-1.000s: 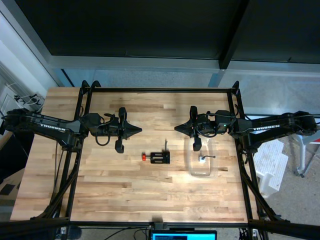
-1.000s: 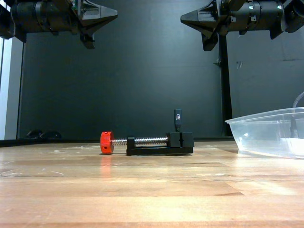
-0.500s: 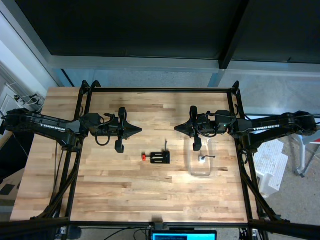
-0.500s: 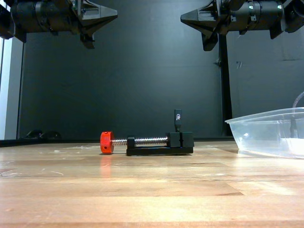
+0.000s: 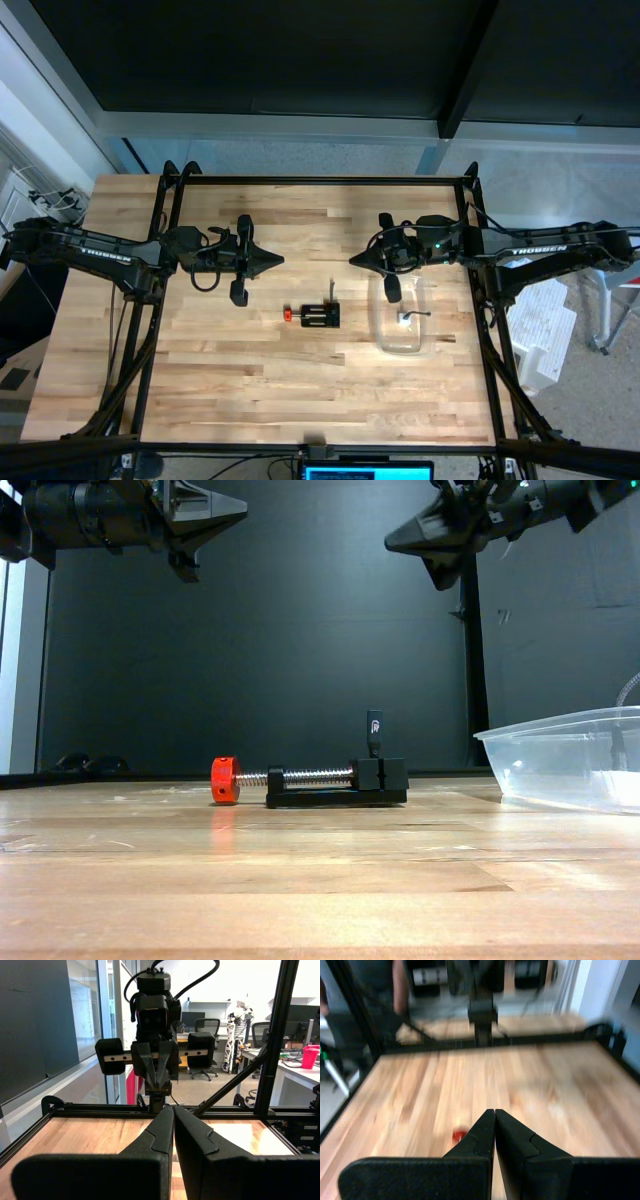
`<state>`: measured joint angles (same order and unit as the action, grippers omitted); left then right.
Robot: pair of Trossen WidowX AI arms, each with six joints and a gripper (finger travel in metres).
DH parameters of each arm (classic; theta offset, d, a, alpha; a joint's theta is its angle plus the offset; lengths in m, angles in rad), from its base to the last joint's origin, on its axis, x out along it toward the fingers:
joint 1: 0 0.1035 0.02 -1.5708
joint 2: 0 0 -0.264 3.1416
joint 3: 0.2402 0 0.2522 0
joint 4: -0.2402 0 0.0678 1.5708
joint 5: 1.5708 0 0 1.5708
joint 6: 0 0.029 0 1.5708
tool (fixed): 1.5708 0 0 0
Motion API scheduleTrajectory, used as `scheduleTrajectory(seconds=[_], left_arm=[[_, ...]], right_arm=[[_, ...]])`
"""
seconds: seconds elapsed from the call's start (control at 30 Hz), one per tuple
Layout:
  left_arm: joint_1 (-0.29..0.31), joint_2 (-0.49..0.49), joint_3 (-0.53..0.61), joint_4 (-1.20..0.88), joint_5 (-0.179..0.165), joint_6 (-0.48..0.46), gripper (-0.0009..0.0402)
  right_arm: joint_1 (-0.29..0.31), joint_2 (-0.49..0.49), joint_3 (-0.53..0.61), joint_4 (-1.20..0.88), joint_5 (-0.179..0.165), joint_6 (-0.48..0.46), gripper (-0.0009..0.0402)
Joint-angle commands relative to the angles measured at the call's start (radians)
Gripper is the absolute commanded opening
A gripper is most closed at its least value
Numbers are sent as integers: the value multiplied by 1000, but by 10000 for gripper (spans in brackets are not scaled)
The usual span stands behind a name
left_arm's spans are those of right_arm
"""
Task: Pick the USB-C connector and install on taskboard
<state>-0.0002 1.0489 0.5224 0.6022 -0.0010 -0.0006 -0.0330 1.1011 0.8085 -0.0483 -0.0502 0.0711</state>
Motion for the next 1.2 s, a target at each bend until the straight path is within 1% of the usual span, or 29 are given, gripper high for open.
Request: scheduleTrajectory(seconds=[0.03, 0.07, 0.1, 0.17, 0.23, 0.4, 0.53, 0.7, 0.83, 0.93, 0.97, 1.1, 1.2], left_arm=[[0, 0, 0, 0, 0, 0, 0], [0, 0, 0, 0, 0, 0, 0], [0, 0, 0, 0, 0, 0, 0], [0, 0, 0, 0, 0, 0, 0], [0, 0, 0, 0, 0, 0, 0], [0, 0, 0, 1, 0, 0, 0], [0, 0, 0, 0, 0, 0, 0], [0, 0, 0, 0, 0, 0, 0], [0, 0, 0, 1, 0, 0, 0], [0, 0, 0, 0, 0, 0, 0], [0, 0, 0, 0, 0, 0, 0], [0, 0, 0, 0, 0, 0, 0], [0, 0, 0, 0, 0, 0, 0]], right_arm=[[3, 0, 69, -221, -2, 34, 0], [6, 0, 90, -290, 0, 37, 0], [11, 0, 112, -357, 10, 37, 0], [31, 0, 151, -479, 53, 49, 0], [55, 4, 187, -573, 84, 60, 0], [89, 46, 266, -789, 85, 103, 0], [117, 104, 309, -948, 85, 102, 0], [158, 165, 313, -1033, 85, 105, 0], [196, 204, 313, -1077, 88, 135, 8], [214, 220, 313, -1077, 95, 176, 29], [218, 225, 313, -1075, 103, 183, 39], [243, 229, 313, -1077, 111, 204, 89], [258, 230, 312, -1091, 111, 221, 127]])
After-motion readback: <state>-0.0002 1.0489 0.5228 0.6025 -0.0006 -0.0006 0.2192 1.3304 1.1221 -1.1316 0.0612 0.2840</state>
